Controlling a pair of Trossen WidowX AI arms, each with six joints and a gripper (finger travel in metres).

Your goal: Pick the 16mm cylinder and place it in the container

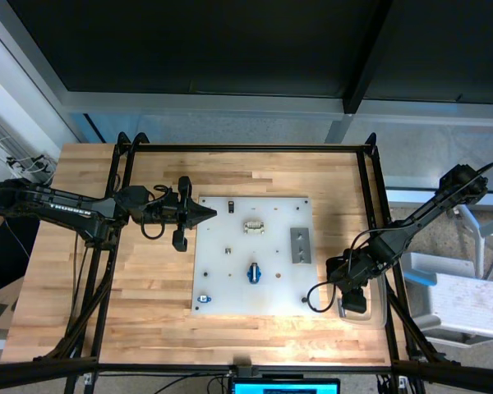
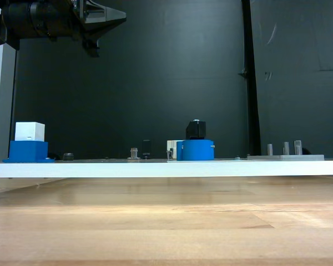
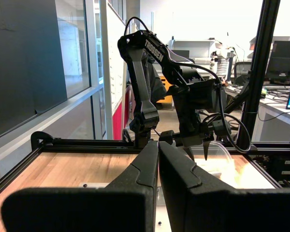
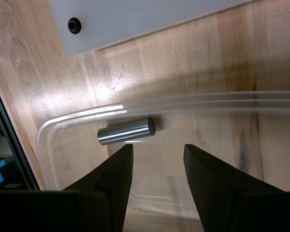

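Right wrist view shows the short silver-grey metal cylinder [image 4: 126,131] lying on its side inside the clear plastic rectangular tub [image 4: 40,145], at the tabletop's right edge. The right gripper [image 4: 158,151] hangs above it, spread and empty. The left gripper [image 1: 204,212], fingers pressed together, hovers at the white board's [image 1: 230,283] left edge. Placement looks done; only retreat remains.

1. 16mm cylinder [image 4: 126,131]: glossy silver-grey.
2. Container [image 4: 43,140]: clear, colourless — wood grain shows through.
3. Worktop [image 1: 156,287]: pale wood, streaked grain; board [image 1: 230,283] on it white.
4. Left claw [image 1: 207,212], above the board's left edge, and right claw [image 4: 157,150], over the container — both black.
5. Upright part [image 1: 253,273]: blue.
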